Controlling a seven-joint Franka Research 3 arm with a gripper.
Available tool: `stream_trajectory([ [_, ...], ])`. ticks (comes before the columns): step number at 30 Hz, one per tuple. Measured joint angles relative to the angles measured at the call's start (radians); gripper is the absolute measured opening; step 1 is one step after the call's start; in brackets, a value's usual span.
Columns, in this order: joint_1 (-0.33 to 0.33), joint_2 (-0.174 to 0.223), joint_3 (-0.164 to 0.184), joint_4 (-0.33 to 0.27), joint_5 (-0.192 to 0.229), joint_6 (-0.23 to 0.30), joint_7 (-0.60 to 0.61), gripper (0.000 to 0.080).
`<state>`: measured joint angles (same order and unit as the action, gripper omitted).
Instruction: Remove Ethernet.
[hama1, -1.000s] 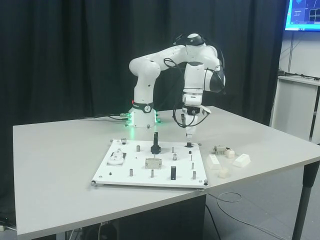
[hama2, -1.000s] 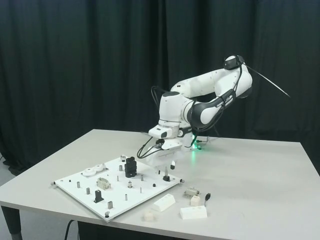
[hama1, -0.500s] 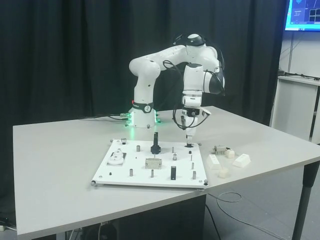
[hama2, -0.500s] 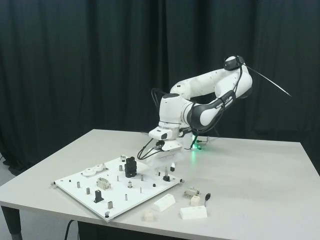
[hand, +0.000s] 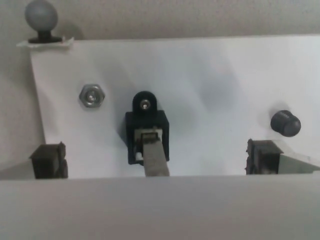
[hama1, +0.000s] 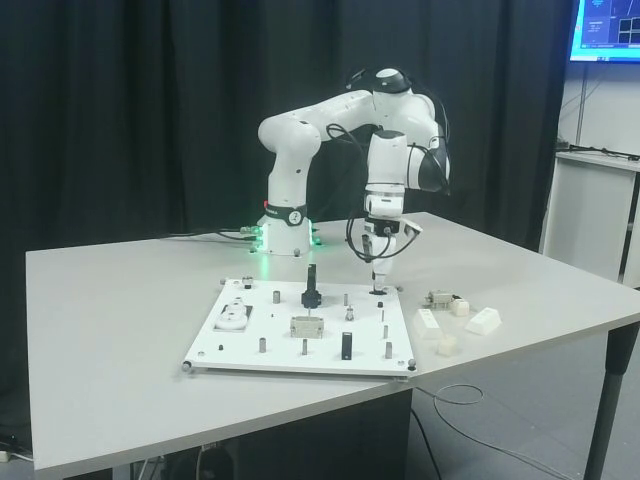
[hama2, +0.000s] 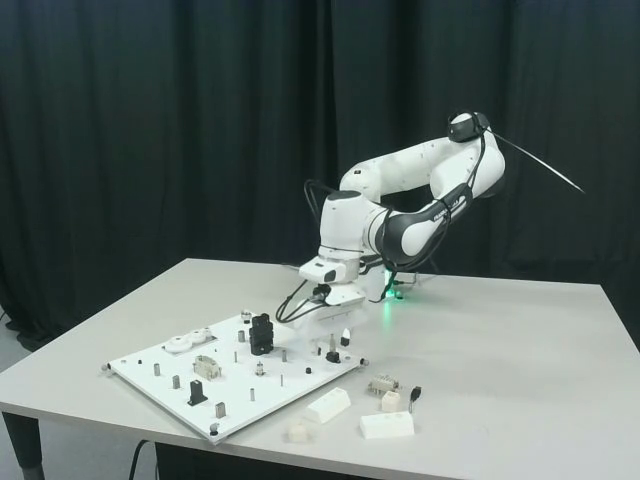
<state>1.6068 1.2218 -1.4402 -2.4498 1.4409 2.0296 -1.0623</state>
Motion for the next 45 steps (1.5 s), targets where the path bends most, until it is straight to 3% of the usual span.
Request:
stream_trajectory([
  [24,0.0,0.0,0.01,0.005,0.014,0.001,-0.015,0.08],
  [25,0.0,0.0,0.01,0.005,0.014,0.001,-0.015,0.0702],
  [26,0.0,0.0,0.01,0.005,0.015,0.001,-0.015,0.054],
  [31,0.0,0.0,0.01,0.004,0.017,0.001,-0.014,0.054],
  [32,0.0,0.0,0.01,0.003,0.018,0.001,-0.013,0.0376],
  [37,-0.002,0.0,0.011,0.002,0.021,0.001,-0.012,0.0376],
  [38,-0.001,-0.001,0.01,0.001,0.021,-0.002,-0.011,0.0218],
  [45,0.0,-0.001,0.005,-0.001,0.021,-0.005,-0.01,0.0218],
])
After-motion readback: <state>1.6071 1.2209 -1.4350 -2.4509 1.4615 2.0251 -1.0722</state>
